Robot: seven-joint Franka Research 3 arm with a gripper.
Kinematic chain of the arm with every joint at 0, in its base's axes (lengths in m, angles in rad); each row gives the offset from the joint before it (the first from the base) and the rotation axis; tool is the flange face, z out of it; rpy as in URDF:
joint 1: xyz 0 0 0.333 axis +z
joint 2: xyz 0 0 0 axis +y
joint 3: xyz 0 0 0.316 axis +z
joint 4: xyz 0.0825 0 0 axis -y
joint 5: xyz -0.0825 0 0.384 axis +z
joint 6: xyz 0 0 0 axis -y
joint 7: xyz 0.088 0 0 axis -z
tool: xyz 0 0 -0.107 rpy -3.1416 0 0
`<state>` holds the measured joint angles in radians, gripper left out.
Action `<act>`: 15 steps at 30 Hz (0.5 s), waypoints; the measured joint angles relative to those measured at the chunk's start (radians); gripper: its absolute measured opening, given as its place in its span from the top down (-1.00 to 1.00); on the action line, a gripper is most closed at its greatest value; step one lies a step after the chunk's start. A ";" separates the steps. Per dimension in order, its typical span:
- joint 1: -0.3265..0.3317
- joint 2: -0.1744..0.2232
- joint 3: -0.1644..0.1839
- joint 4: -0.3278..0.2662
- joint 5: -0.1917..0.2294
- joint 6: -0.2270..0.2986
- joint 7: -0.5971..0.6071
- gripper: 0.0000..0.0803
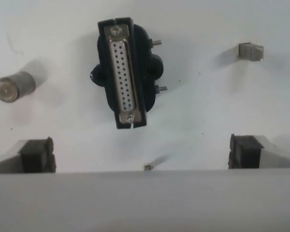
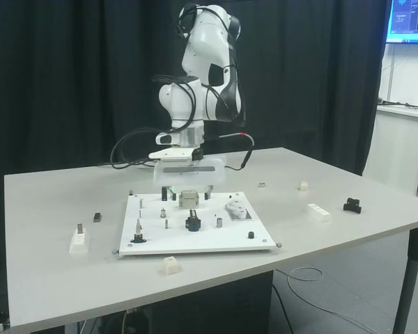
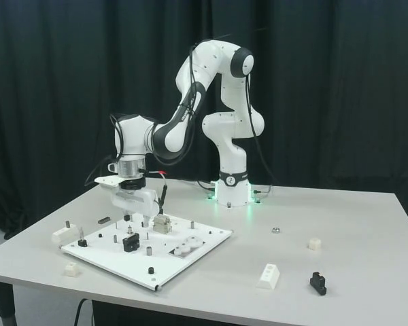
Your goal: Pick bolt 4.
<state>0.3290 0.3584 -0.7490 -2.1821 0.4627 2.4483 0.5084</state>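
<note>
Two black pads frame the wrist view, one at each side with a wide gap between them, so the pincer (image 1: 141, 153) hangs spread and pinches nothing. It hovers above the white board (image 2: 195, 240) that lies on the grey desk (image 2: 49, 202), at the board's far edge in the first room view, apart from every part below. Directly beneath it lies a black connector (image 1: 127, 72) with a grey pin face; a grey cylinder (image 1: 13, 87) lies to one side of that and a small grey block (image 1: 251, 51) to the other. A tiny grey head (image 1: 146, 166) peeks out between the two pads, right at the camera housing's edge. Several small upright pegs stand on the board in the room views, but nothing marks which is bolt 4, so I cannot tell its place for certain; the small head between the pads is a fair guess. The step in hand looks like the approach, before any descent. Next, the arm probably needs to centre the bolt between the pads, lower straight down, and close on its shank or head.
</note>
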 joint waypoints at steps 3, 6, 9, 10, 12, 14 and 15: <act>0.000 0.000 0.000 0.010 -0.021 -0.018 0.000 -0.99; 0.000 0.000 0.000 0.019 -0.044 -0.035 0.000 -0.99; 0.000 0.000 0.000 0.028 -0.065 -0.053 0.000 -0.99; 0.000 0.000 0.000 0.031 -0.072 -0.060 0.000 -0.99; 0.000 0.000 0.000 0.037 -0.087 -0.071 0.000 -0.99; 0.000 -0.001 0.000 0.042 -0.102 -0.083 0.000 -0.99; 0.000 -0.002 0.000 0.044 -0.112 -0.088 0.000 -0.99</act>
<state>0.3293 0.3568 -0.7490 -2.1380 0.3507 2.3602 0.5084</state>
